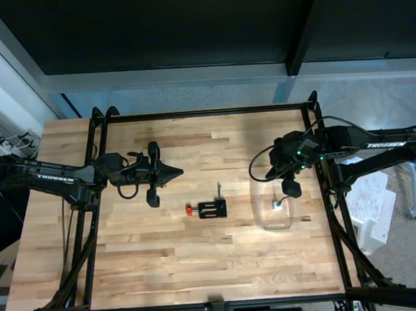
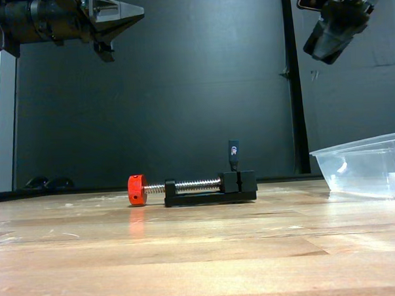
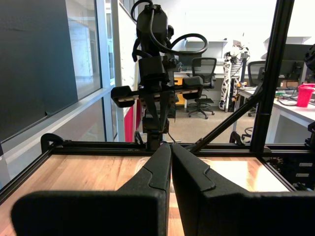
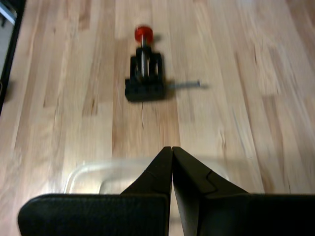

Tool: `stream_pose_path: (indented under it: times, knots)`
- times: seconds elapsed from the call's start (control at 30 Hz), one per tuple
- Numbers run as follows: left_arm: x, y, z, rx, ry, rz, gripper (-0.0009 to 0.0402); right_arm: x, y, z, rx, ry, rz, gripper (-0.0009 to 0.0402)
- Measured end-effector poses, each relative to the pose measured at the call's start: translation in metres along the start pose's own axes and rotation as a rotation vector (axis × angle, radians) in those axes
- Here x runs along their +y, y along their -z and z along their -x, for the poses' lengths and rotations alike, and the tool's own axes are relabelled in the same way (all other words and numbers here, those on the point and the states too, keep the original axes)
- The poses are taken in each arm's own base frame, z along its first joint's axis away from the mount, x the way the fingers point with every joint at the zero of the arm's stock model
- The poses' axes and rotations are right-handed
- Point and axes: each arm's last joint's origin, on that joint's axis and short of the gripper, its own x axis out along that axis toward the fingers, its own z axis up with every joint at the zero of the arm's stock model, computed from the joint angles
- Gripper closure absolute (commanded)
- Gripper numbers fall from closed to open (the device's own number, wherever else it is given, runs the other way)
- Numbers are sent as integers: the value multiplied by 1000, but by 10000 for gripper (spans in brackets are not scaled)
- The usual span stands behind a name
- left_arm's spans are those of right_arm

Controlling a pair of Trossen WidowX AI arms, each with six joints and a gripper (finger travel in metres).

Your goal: Pick the USB-C connector and install on taskboard

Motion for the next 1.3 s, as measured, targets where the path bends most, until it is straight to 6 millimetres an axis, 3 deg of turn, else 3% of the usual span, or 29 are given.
stream_pose_path:
  times: [0.37,0.57,1.03,1.3]
  knots:
    - [0,0,0,0,0,0,393,10,9,18,197,87,-53,386]
    - [0,0,0,0,0,0,393,18,9,7,326,110,-89,353]
    - [0,0,0,0,0,0,393,36,7,-27,505,192,-68,219]
    - [0,0,0,1,0,0,393,44,11,-51,541,197,-41,196]
